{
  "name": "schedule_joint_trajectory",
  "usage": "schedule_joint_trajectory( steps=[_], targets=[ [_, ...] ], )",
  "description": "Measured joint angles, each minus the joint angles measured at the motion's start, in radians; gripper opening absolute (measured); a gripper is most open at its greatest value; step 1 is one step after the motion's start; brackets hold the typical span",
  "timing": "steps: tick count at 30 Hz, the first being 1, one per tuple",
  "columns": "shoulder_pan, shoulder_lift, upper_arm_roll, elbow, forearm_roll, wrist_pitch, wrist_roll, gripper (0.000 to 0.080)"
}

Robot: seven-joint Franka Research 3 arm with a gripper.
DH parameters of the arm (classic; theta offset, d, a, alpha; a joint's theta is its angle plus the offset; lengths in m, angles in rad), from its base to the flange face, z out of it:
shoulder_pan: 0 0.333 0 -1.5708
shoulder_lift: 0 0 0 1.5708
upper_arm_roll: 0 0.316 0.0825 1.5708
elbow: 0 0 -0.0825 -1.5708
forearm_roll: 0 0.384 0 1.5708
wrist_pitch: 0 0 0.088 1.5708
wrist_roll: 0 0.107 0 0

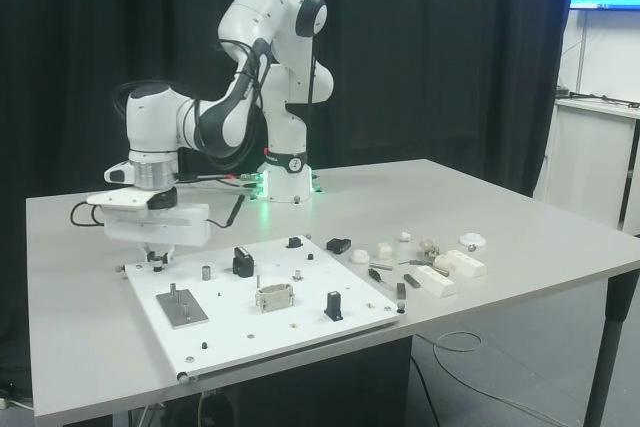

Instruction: Remove bolt 4.

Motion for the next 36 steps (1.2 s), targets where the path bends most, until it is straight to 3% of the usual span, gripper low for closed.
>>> schedule_joint_trajectory(
  steps=[21,36],
  targets=[
    [0.01,0.002,0.0,0.0,-0.067,0.015,-0.286,0.0225],
    [0.009,0.003,-0.001,-0.001,-0.071,0.027,-0.559,0.0225]
  ],
)
